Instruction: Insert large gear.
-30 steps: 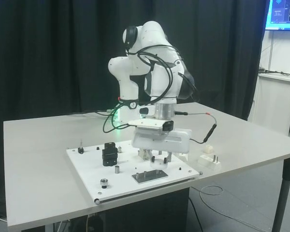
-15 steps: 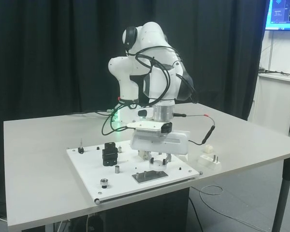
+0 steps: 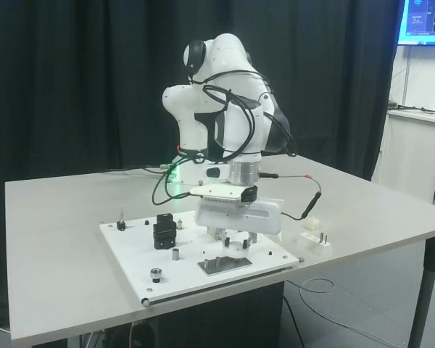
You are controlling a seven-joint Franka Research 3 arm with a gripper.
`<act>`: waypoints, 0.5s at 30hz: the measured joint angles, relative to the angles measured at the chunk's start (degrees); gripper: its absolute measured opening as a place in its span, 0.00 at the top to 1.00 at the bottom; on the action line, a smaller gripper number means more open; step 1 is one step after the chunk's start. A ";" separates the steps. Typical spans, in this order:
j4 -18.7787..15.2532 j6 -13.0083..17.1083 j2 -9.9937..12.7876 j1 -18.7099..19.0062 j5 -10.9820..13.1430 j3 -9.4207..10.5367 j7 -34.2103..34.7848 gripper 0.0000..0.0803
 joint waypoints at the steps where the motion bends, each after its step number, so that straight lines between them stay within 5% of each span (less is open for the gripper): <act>1: 0.00 -0.01 0.02 0.00 0.03 0.02 -0.08 0.59; 15: 0.01 -0.02 0.27 0.04 0.46 0.03 -0.75 0.59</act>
